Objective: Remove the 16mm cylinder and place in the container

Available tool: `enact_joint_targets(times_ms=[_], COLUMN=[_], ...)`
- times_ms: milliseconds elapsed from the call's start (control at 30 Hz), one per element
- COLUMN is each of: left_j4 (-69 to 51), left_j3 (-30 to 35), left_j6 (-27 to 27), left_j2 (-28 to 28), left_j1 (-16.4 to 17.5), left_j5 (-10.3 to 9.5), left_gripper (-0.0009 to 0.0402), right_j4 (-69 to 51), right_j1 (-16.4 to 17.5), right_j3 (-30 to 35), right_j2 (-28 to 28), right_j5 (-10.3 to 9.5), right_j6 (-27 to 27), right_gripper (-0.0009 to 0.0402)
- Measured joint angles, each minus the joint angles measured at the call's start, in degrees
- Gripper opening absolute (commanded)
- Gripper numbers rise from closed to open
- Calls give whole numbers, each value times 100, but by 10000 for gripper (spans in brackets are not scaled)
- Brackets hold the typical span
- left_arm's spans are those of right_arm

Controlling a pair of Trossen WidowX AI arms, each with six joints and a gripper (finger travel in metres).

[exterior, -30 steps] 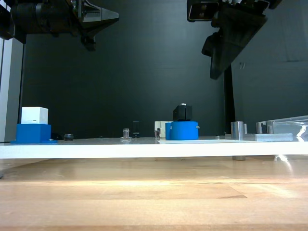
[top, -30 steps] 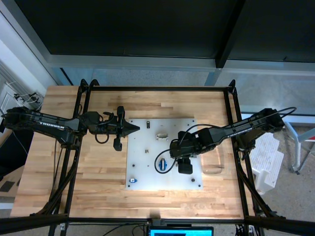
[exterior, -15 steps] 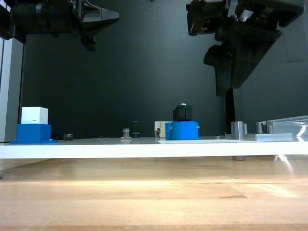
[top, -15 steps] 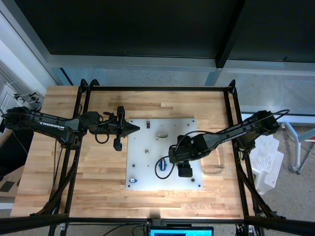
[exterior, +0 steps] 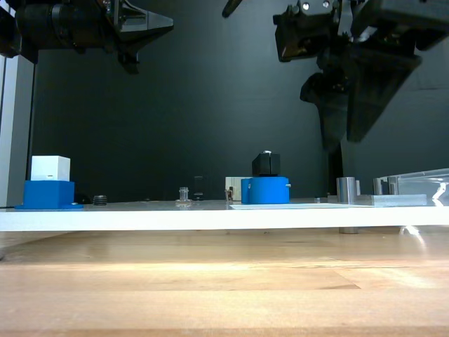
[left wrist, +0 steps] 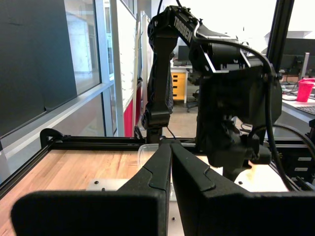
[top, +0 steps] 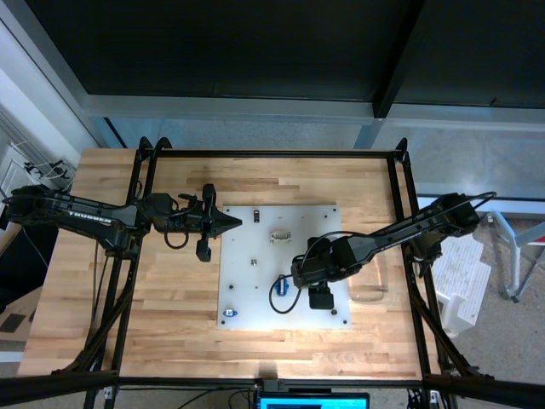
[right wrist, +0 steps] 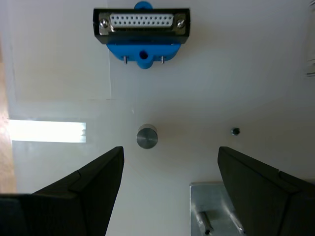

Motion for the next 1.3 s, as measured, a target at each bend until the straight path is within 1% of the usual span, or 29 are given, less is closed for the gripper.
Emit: enact_joint_targets(times_ms=[167,400,700,867,1067,1300], left_j4=[0,0,-2,-2,0,-2], left_j3=[-2,0,-2,-2,-2,0], left_j6=[-2,0,0,0,0,-2], left_j2=[0,0,0,-2,0,0], left_j1=[0,0,0,0,0,0], left_j5=[-2,-2,-2,-2,0,0], left_gripper=[0,0,0,0,0,0], right_j4=[33,66,162,203,387,439], right_j1=[26,55,216,227,240,238], right_j3=[-11,-31,-31,-31,-31,-57], right_j2=[122,155,442,573,691,688], right_j5=[-4,-2,-4,-2,-4,4], right_j6=[66,109,378,391,393,396], right_gripper=[267,267,267,265,240,190])
